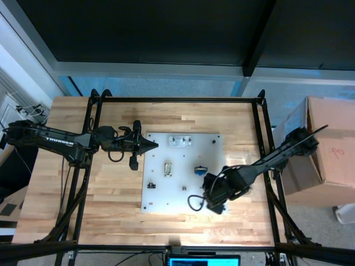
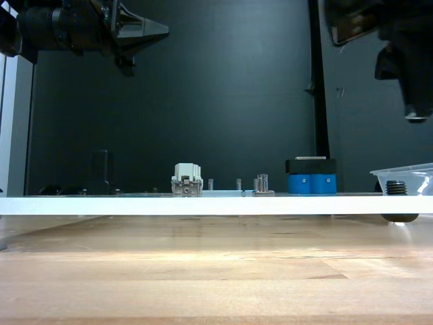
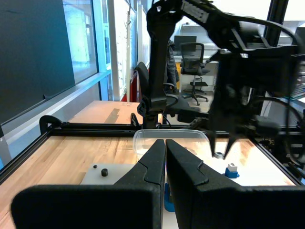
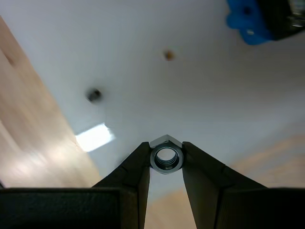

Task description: Unfasten the M12 nut and place it in the container

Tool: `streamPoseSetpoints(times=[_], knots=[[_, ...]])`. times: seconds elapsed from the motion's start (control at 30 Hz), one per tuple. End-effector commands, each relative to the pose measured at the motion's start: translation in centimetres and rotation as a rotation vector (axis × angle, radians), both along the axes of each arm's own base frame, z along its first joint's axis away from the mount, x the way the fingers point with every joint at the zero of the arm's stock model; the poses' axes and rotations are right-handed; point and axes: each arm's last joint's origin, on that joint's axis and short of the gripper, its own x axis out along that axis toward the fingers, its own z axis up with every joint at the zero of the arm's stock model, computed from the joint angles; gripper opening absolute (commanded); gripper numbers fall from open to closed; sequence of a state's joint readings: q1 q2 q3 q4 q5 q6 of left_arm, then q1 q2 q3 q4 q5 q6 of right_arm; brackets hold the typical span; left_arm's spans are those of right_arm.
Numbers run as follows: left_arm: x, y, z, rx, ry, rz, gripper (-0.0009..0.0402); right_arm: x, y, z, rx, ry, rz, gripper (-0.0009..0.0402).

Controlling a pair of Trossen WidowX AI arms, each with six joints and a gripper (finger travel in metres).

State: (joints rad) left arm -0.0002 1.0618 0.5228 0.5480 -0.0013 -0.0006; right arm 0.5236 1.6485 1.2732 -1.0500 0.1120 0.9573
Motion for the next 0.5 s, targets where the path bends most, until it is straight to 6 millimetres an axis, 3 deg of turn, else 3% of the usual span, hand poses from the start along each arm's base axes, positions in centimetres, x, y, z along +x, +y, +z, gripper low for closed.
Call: streamPoseSetpoints(times=[0.03,0.5], knots=[[0.0,0.0,0.0,0.0,0.0,0.0,0.0,-2.0,-1.3,0.0,-0.015,0.003,0.073,0.0012],[0.0,0.0,0.0,0.0,0.0,0.0,0.0,-9.6,-7.6,-2.7,-0.051,0.039,0.117,0.0012]])
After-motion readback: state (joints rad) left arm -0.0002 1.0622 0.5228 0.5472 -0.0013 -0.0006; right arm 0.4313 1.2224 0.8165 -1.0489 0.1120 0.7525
